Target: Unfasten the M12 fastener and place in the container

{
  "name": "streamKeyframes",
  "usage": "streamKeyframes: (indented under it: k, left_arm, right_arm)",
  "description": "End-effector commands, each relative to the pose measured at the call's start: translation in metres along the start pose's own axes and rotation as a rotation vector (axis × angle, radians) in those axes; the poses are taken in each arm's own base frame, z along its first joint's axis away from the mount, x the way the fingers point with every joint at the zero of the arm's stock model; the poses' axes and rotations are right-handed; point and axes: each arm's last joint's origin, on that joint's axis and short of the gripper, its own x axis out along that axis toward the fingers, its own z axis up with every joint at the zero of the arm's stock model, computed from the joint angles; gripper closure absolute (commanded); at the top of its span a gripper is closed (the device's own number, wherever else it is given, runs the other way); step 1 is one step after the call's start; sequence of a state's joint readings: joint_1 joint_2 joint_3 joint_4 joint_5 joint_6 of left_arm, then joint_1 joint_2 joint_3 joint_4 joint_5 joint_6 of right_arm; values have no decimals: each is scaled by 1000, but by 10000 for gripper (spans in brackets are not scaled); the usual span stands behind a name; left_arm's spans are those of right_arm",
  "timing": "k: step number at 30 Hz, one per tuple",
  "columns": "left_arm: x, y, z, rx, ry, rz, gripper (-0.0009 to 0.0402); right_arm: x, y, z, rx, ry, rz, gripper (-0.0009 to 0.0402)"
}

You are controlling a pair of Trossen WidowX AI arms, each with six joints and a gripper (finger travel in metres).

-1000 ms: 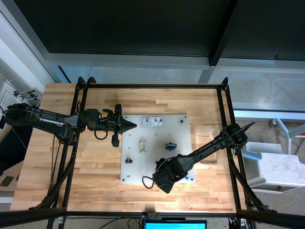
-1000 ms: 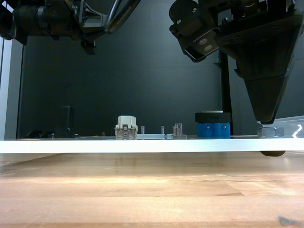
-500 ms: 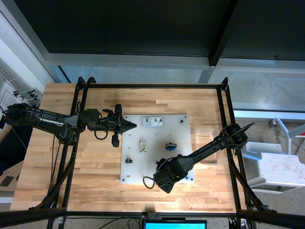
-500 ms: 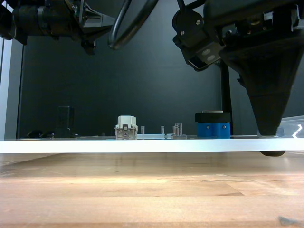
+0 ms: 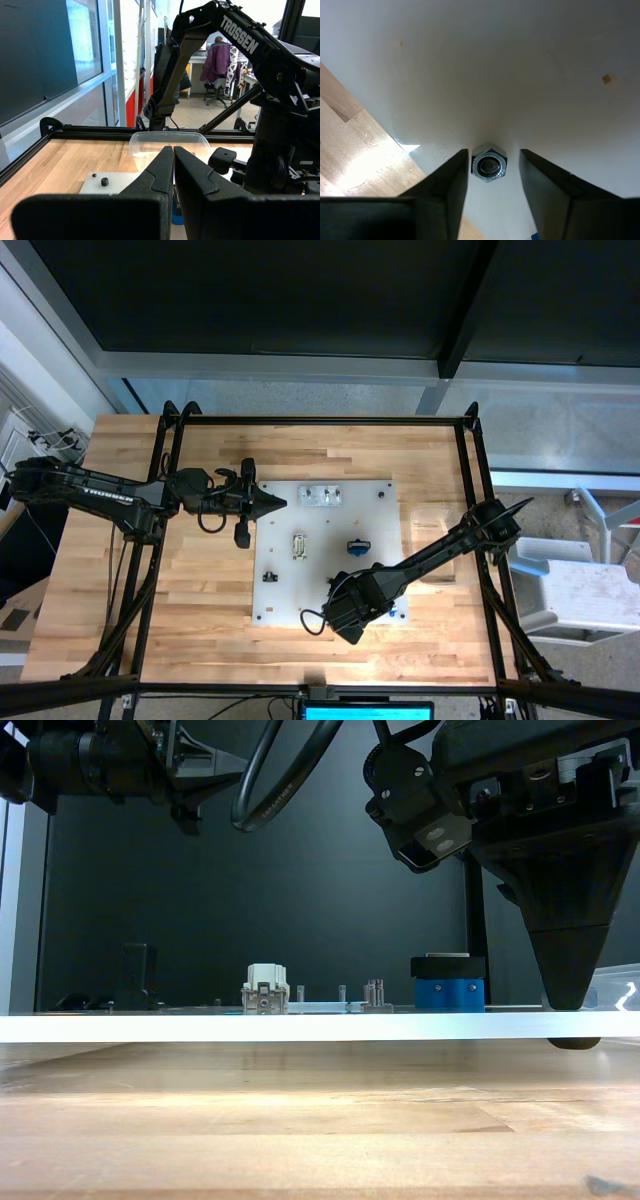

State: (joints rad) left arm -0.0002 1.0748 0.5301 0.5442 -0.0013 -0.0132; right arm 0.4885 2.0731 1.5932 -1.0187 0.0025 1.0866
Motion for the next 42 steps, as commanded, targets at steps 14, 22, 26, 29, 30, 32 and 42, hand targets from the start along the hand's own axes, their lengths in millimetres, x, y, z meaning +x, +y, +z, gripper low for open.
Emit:
streamKeyframes:
  k: [14,22,26,29,30,32,42]
  left_arm:
    - [0,0,0,0,0,0,393]
    - [0,0,0,0,0,0,393]
    - [0,0,0,0,0,0,393]
    - [0,0,0,0,0,0,393]
    - [0,0,0,0,0,0,393]
    - [0,0,0,0,0,0,393]
    - [0,0,0,0,0,0,393]
  right_arm:
    - [0,1,-1,-298,-2,9,377]
    - [0,1,-1,-749,-6,9,380]
    - [0,1,-1,-957,-7,9,380]
    - [0,1,-1,-1137,-8,9,380]
    - [0,1,-1,-1199,-9,8,380]
    - [0,1,0,-1324,-14,-2,380]
    - [-1,0,-1,-1840,2,-6,380]
